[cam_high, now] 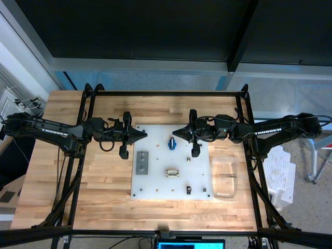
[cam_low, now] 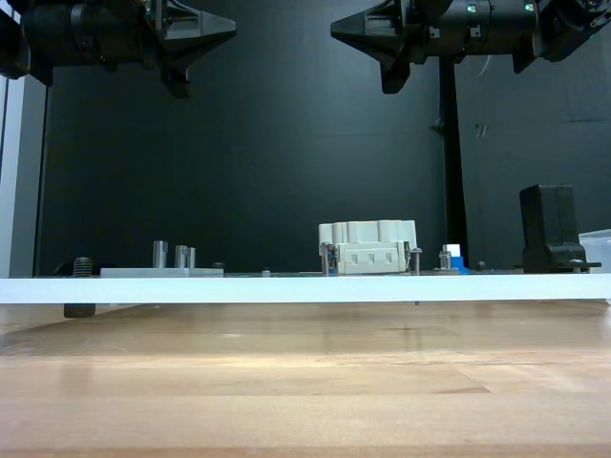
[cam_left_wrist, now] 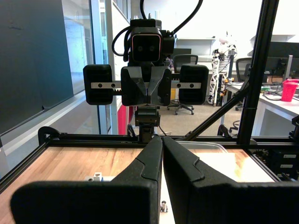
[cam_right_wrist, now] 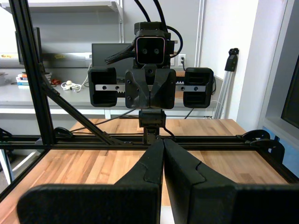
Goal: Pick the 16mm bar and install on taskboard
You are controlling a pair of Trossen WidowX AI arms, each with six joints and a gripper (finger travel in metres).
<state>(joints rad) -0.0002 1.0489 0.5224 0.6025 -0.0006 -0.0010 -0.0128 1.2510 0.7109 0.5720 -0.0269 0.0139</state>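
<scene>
**Both hands shut and raised, bar not located**

Found a clear tray [cam_high: 225,178] on the wooden surface [cam_high: 78,197], just beside the right edge of the white board [cam_high: 155,187]. Could not make out any contents through its glossy walls. Noted on the board a grey block [cam_high: 141,162] with short pegs [cam_low: 159,254] upright on it, a blue knob [cam_high: 173,142], a pale connector [cam_high: 171,173] and a black part [cam_high: 189,190]. Could not pick out the bar with certainty in any view, so could not place it relative to either hand. Held the left hand [cam_high: 144,133] high over the board's far left part, pressed together and pinching nothing. Held the right hand [cam_high: 175,132] at the same height near the blue knob, likewise pressed together and empty, tip to tip with the left but apart from it.
</scene>
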